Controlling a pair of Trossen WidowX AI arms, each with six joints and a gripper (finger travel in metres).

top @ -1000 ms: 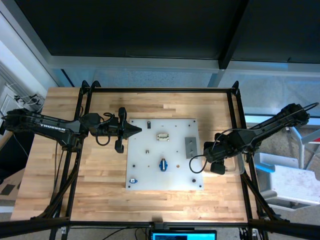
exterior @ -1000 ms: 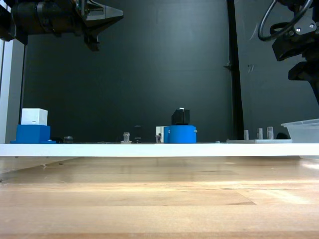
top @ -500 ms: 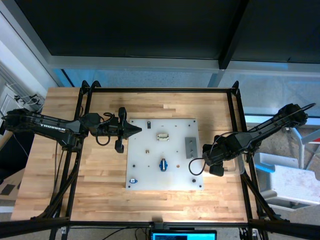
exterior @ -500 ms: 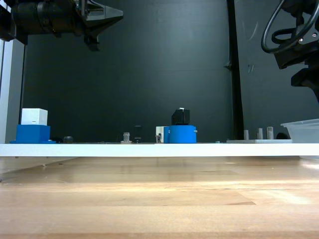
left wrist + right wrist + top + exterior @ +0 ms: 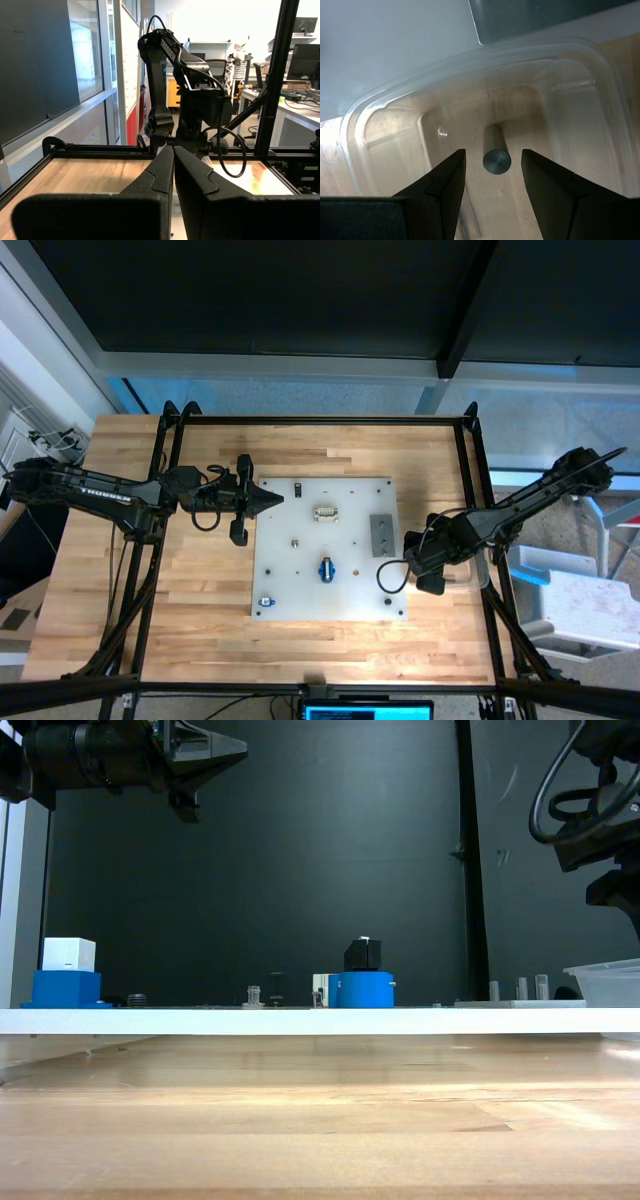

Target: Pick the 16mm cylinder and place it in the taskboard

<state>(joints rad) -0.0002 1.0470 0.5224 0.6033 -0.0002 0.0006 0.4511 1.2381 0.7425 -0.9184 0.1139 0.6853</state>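
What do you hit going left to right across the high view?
left tool, at the taskboard's left edge → blue fitting → grey block → right tool, above the clear tray

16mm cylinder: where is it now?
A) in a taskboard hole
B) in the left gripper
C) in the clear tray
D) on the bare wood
C: the right wrist view shows the cylinder in the tray, below the open right gripper, untouched; the left gripper, shut, hangs above the taskboard's left edge.
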